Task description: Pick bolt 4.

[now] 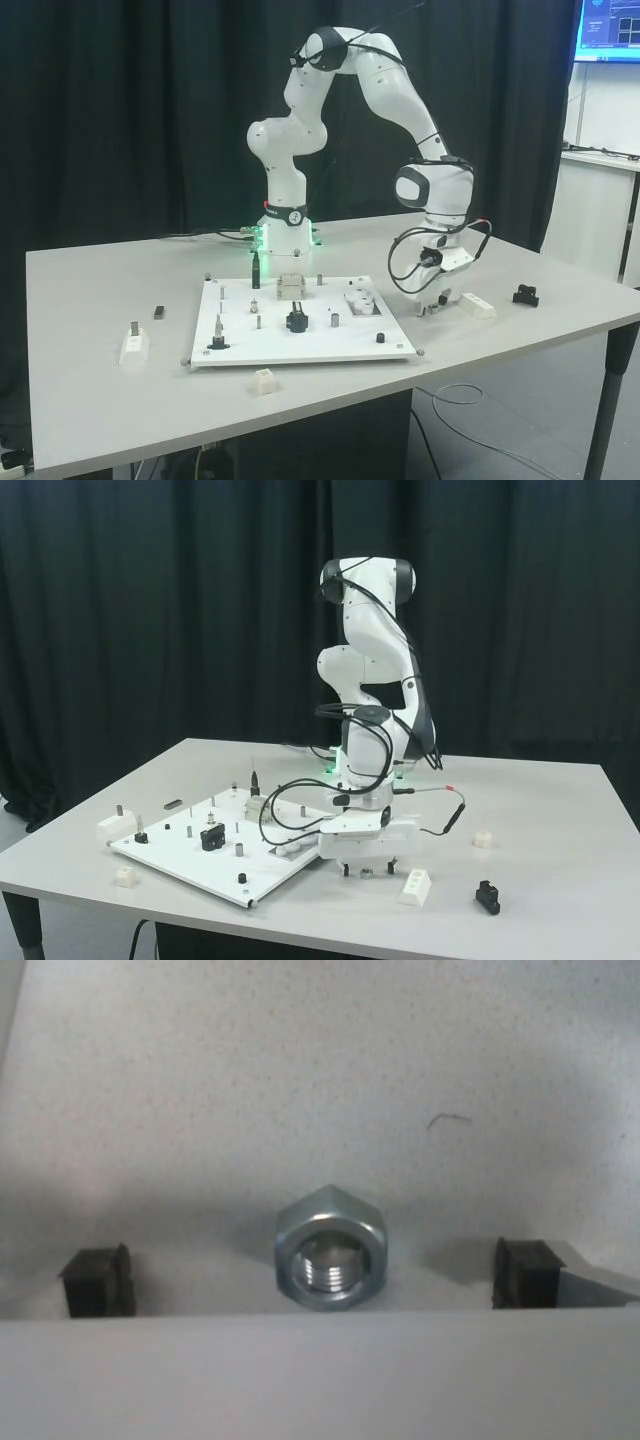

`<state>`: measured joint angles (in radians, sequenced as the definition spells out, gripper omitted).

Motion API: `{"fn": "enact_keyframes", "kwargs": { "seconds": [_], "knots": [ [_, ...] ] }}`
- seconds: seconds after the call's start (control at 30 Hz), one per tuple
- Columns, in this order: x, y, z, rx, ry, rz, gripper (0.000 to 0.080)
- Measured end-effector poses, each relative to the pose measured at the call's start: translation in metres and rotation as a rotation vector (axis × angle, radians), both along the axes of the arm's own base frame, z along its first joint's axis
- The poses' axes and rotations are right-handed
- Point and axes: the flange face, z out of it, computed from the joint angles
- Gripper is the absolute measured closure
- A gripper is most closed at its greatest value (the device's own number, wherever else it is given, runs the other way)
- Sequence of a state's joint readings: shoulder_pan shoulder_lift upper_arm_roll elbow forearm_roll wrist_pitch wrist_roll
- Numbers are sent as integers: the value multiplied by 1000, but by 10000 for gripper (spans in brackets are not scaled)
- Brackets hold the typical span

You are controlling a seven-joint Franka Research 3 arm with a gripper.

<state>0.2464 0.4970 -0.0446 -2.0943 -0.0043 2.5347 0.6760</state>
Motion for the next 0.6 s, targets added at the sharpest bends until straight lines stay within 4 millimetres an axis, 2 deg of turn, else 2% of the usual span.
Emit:
{"fn": "enact_keyframes", "kwargs": {
  "seconds": [0.6],
  "knots": [
    [1, -1, -3, 3, 1, -1, 3]
  ]
}}
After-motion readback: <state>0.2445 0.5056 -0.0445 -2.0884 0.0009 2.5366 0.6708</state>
